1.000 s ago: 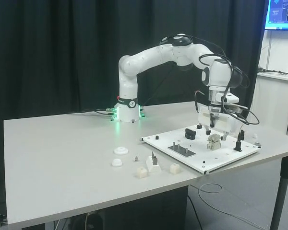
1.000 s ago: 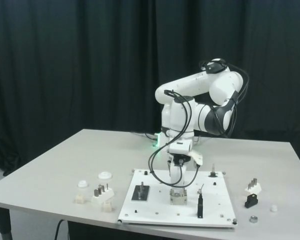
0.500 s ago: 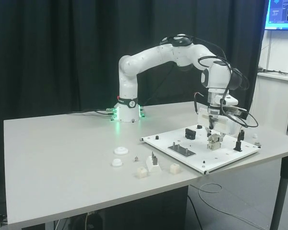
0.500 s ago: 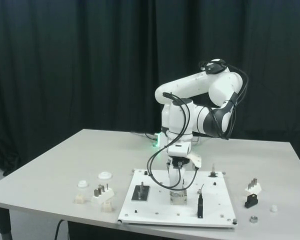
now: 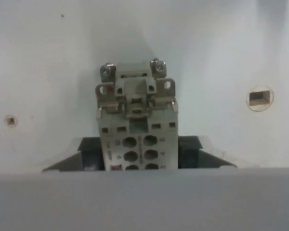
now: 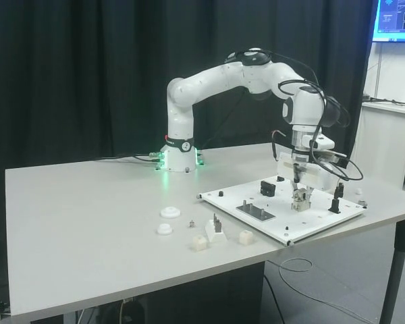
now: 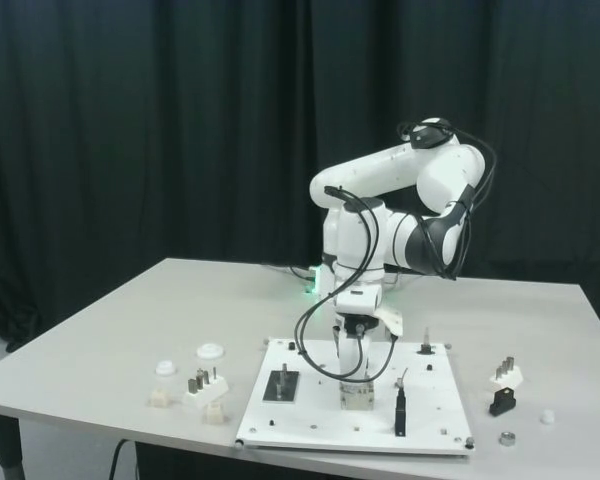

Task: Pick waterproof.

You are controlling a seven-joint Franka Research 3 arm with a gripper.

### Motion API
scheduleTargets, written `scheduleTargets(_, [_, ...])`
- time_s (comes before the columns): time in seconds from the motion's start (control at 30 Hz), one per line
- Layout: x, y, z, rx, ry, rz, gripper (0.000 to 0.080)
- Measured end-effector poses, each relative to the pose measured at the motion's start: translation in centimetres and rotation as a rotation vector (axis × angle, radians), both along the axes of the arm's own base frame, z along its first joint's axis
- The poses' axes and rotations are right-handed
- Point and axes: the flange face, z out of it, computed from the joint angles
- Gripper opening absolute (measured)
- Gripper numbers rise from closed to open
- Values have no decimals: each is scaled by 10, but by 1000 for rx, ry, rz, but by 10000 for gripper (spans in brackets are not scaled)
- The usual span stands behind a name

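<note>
Waterproof connector (image 5: pixel 137 132), a grey block with round sockets and a metal latch, stands upright on the white board (image 7: pixel 310 418) near the desk's (image 6: pixel 81 216) front edge. White arm (image 6: pixel 223 77) reaches down from above it, and the gripper (image 7: pixel 356 372) sits directly over the connector, its black fingers (image 5: pixel 91 153) flanking the block's two sides. Whether the fingers press on the block cannot be told. Small white parts (image 6: pixel 202 237) lie on the desk beside the board.

No legible text, label, brand, number or sign on anything.
</note>
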Motion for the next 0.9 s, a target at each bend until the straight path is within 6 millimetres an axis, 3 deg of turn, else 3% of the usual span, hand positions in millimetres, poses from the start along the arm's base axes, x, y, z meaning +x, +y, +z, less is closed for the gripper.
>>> scheduleTargets(0.2, [0, 0, 7, -7, 1, 5, 317])
scheduleTargets(0.6, [1, 0, 48, -7, 13, 5, 317])
scheduleTargets(0.9, [2, 1, 57, -4, 13, 0, 311])
